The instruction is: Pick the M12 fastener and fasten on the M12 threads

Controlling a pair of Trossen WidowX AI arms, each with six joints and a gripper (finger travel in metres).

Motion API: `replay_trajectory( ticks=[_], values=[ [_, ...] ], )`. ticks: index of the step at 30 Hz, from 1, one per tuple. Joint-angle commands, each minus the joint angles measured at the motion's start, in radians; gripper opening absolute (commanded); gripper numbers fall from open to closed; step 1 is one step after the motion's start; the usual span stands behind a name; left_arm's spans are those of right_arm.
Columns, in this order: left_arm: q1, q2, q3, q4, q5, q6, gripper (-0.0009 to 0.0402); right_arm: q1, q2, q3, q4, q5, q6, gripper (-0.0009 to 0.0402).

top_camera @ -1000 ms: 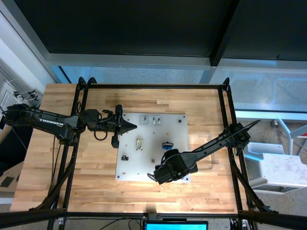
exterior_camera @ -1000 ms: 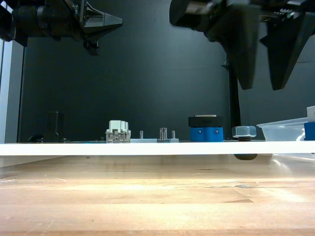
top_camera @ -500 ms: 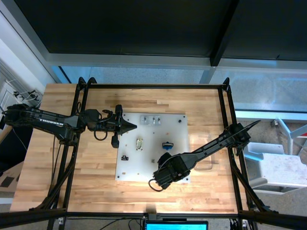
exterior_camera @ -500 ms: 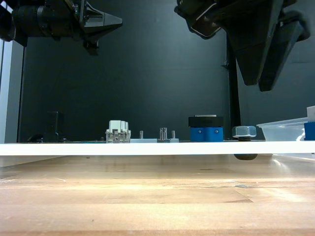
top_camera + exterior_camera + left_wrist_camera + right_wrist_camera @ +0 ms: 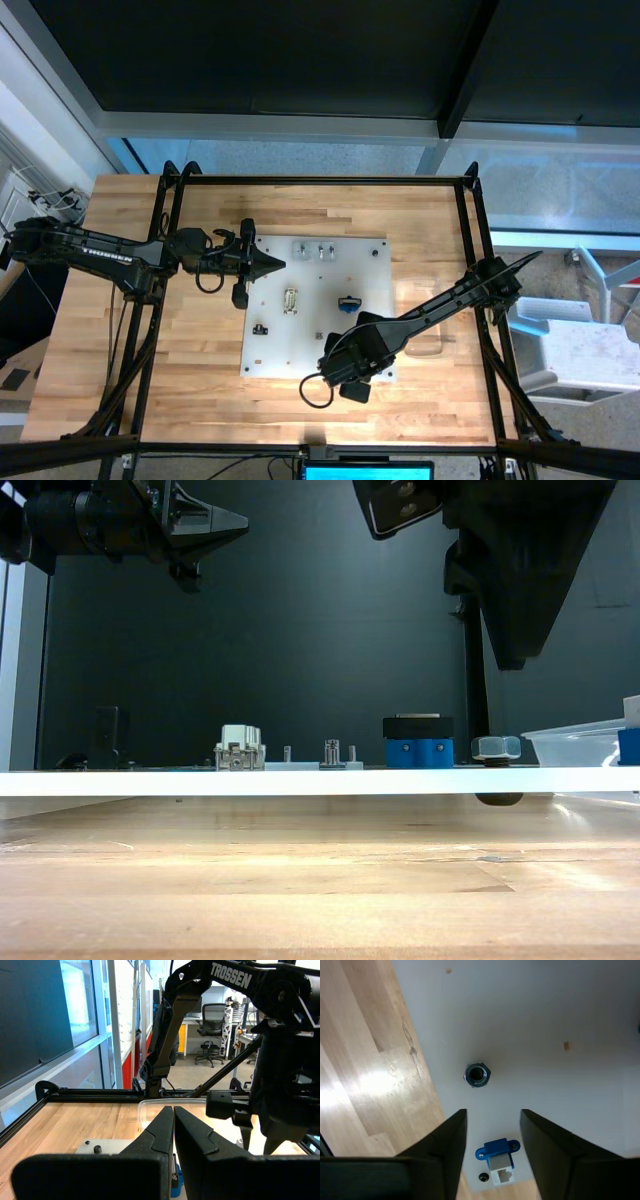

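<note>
The silver M12 nut (image 5: 478, 1075) lies flat on the white board (image 5: 560, 1005) with a dark centre. In the low view the nut (image 5: 496, 747) rests on a short dark base, on its stud near the board's right end. My right gripper (image 5: 492, 1116) hangs above it, pointing down, open, with nothing between its fingers. It hovers over the board's near right part (image 5: 347, 376) and high over the nut (image 5: 510, 645). My left gripper (image 5: 276, 264) stays shut at the board's far left edge, high up (image 5: 240, 522).
On the board stand a blue-and-black part (image 5: 418, 742), a white connector (image 5: 240, 752) and small pale studs (image 5: 332, 752). A clear tray (image 5: 580, 742) lies right of the board. A small blue socket part (image 5: 497, 1152) sits near the nut.
The right gripper has turned about its axis and shifted toward the near edge; in the low view its two fingers now overlap as one shape. The nut and the left arm stayed put.
</note>
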Motion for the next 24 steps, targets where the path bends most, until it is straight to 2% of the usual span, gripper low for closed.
replay_trajectory(
  ticks=[1, 3, 4, 6, 9, 15, 24],
  values=[
    [0.000, 0.000, 0.000, 0.000, 0.000, 0.000, 0.0000, -0.002, 0.010, -0.012, 0.009, 0.000, -0.062, 0.0059],
    [0.000, 0.000, 0.000, 0.000, 0.000, 0.000, 0.0000, -0.003, 0.013, -0.019, 0.018, -0.002, -0.088, 0.0007],
    [0.000, 0.000, 0.000, 0.000, 0.000, 0.000, 0.0000, -0.003, 0.013, -0.023, 0.029, -0.001, -0.106, -0.0006],
    [0.000, 0.000, 0.000, 0.000, 0.000, 0.000, 0.0000, -0.004, 0.013, -0.028, 0.048, 0.000, -0.117, 0.0010],
    [0.000, 0.000, 0.000, 0.000, 0.000, 0.000, 0.0000, -0.010, 0.013, -0.032, 0.055, -0.001, -0.140, -0.0002],
    [0.000, 0.000, 0.000, 0.000, 0.000, 0.000, 0.0000, -0.025, 0.013, -0.090, 0.102, -0.012, -0.183, 0.0000],
    [0.000, 0.000, 0.000, 0.000, 0.000, 0.000, 0.0000, -0.029, 0.012, -0.134, 0.158, -0.037, -0.190, 0.0000]
  ],
)
